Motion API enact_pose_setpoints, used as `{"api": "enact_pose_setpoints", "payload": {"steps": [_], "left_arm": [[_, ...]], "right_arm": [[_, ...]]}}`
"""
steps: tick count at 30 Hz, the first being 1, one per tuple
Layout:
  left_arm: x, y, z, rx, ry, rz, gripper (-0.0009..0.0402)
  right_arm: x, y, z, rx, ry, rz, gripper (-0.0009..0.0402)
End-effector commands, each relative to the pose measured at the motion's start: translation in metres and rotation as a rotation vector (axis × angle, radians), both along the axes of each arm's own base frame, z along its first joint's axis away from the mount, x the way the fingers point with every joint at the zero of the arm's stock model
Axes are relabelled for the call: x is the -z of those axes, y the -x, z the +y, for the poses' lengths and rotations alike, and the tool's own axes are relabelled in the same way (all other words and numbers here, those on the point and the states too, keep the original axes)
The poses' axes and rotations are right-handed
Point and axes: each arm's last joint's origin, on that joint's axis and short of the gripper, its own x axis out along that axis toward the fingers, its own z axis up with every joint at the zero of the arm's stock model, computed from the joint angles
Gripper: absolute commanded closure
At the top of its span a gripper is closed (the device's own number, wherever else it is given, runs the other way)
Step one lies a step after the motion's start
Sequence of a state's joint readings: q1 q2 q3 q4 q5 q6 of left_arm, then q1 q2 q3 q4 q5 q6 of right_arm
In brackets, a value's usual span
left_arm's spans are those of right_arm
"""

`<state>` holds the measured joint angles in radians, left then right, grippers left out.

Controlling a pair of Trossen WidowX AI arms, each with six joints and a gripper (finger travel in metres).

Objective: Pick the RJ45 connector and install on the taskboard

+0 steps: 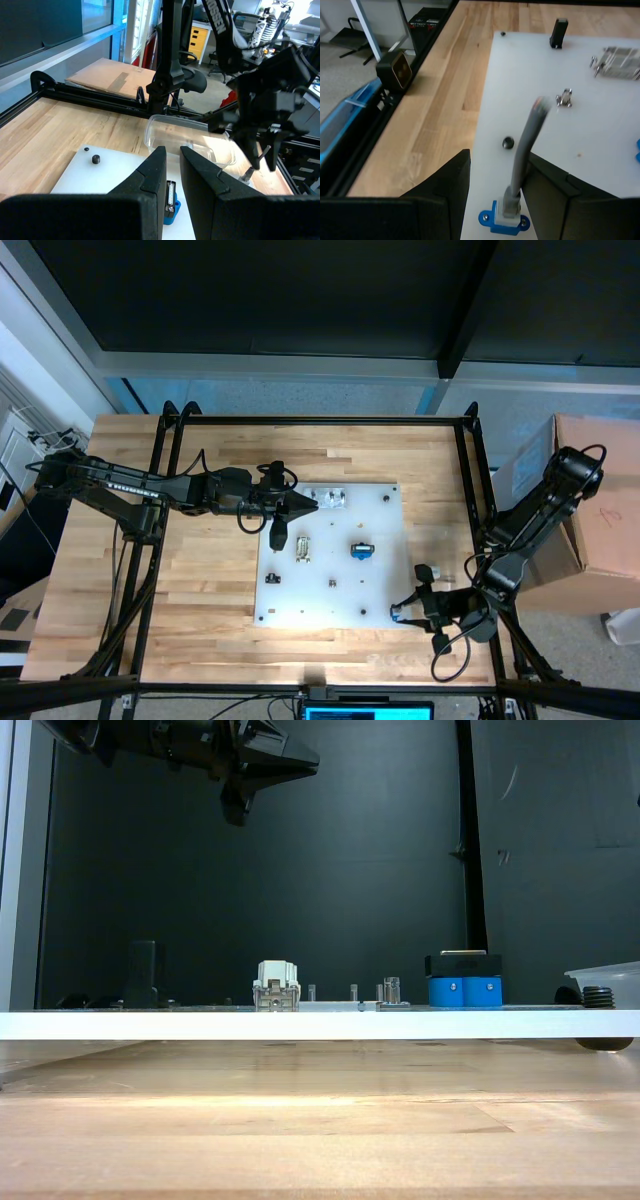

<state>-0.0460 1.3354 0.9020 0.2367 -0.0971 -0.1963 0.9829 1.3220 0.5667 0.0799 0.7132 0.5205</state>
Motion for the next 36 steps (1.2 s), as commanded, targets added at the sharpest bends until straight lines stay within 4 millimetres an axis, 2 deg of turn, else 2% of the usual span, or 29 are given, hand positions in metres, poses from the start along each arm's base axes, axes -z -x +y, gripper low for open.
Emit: {"api": "enact_pose_setpoints", "payload": {"steps": [1, 12, 21, 25, 36], "left_arm": [[0.000, 0.000, 0.000, 0.000, 0.000, 0.000, 0.0358], [0.000, 0.000, 0.000, 0.000, 0.000, 0.000, 0.0358], [0.000, 0.000, 0.000, 0.000, 0.000, 0.000, 0.0358], [0.000, 0.000, 0.000, 0.000, 0.000, 0.000, 0.0358], [0.000, 0.000, 0.000, 0.000, 0.000, 0.000, 0.0358]], "right_arm": [[-0.014, 0.000, -0.007, 0.037, 0.007, 0.013, 0.0259], [-0.053, -0.004, -0.020, 0.051, 0.028, 0.066, 0.0259], [-0.085, -0.021, -0.031, 0.114, -0.013, 0.048, 0.0259], [-0.094, -0.030, -0.047, 0.148, -0.046, 0.038, 0.0259], [-0.117, -0.047, -0.111, 0.247, -0.097, -0.011, 0.0259]]}}
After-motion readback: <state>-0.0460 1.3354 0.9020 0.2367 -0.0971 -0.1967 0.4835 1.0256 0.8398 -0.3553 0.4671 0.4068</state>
